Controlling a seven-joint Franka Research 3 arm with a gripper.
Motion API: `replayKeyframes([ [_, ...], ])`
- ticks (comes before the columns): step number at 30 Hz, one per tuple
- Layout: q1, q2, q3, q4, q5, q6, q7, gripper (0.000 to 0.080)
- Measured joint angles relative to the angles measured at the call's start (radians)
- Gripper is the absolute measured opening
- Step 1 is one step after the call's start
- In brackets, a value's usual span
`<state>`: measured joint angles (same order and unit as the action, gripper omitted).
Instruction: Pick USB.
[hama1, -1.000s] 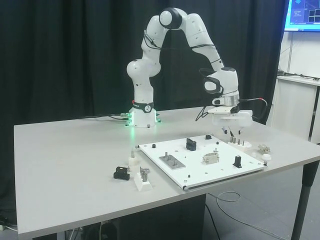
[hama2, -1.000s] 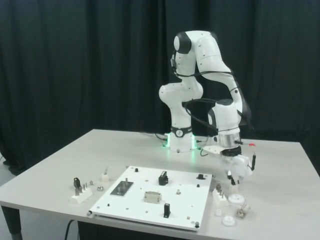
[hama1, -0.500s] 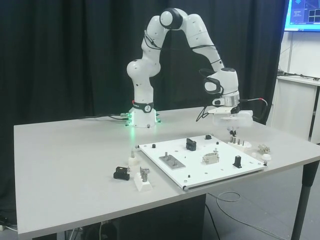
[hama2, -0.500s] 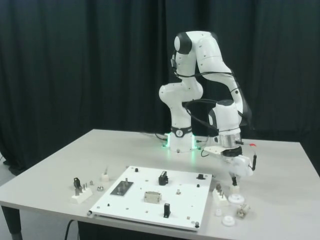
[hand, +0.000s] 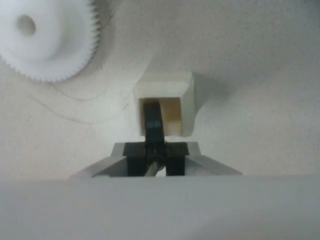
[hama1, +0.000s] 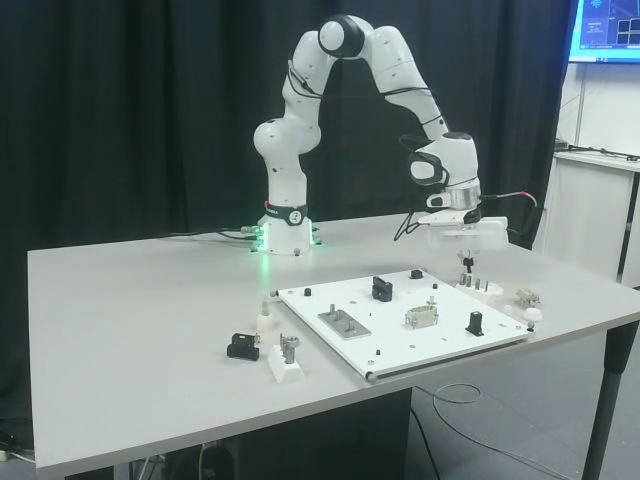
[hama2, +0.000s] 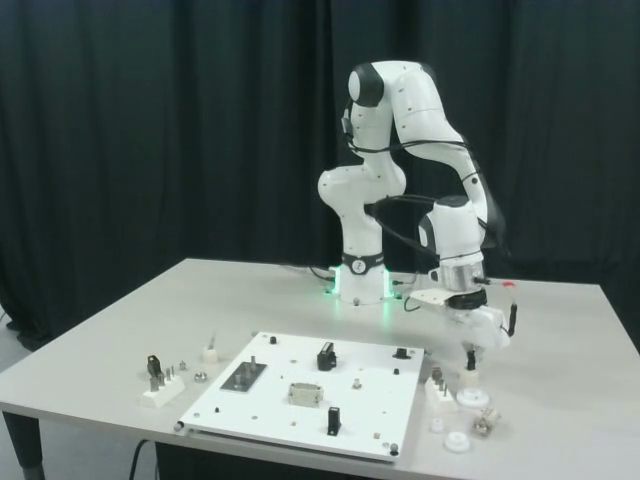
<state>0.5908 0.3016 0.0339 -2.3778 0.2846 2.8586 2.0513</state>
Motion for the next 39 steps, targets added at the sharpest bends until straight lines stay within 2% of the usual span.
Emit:
replayKeyframes([
  [18, 0.001, -0.062, -0.001, 0.000, -0.001, -0.101, -0.001, 0.0070],
  [39, 0.001, -0.117, -0.022, 0.003, -0.011, -0.154, -0.001, 0.0070],
])
